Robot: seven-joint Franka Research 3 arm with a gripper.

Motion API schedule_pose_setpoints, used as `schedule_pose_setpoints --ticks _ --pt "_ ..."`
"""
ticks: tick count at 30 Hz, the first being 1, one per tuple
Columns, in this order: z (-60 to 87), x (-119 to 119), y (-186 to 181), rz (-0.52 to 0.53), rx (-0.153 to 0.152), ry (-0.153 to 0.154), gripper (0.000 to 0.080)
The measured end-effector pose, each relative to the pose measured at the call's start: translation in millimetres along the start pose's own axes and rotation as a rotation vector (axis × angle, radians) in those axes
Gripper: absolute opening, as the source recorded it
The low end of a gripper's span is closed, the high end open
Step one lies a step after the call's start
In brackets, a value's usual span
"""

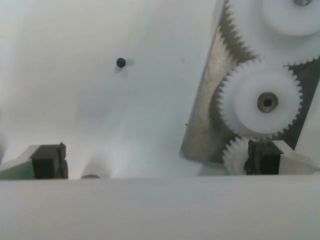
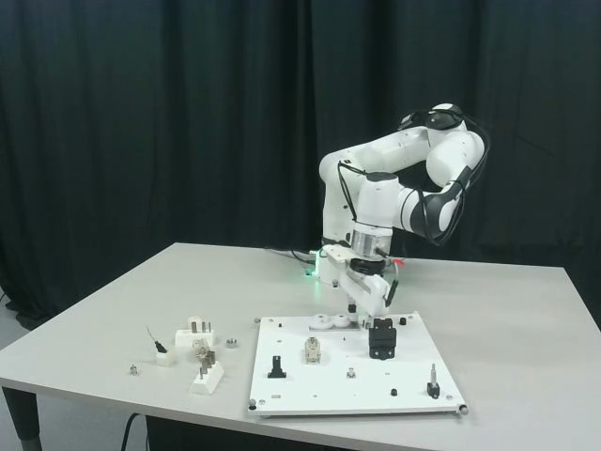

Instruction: Insert small gear.

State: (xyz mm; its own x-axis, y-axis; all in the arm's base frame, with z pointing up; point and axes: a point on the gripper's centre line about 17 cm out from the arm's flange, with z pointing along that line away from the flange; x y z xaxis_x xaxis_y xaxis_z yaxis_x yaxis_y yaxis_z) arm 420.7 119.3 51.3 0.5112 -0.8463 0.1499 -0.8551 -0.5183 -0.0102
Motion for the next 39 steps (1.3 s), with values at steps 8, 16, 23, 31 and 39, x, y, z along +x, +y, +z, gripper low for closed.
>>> schedule_pose_setpoints --ticks 8,16,23,31,39 --pt "-0.3 -0.3 0.2 0.026 0.0 0.0 0.08" --pt "0.6 -0.5 5.0 0.039 -0.014 -0.001 0.08" --pt "-0.2 -2.9 8.5 0.03 -0.028 -0.005 0.08" --pt "-0.2 -8.2 15.6 0.032 -0.053 -0.016 0.08" --pt "1.3 -10.6 21.2 0.037 -0.067 -0.025 0.08"
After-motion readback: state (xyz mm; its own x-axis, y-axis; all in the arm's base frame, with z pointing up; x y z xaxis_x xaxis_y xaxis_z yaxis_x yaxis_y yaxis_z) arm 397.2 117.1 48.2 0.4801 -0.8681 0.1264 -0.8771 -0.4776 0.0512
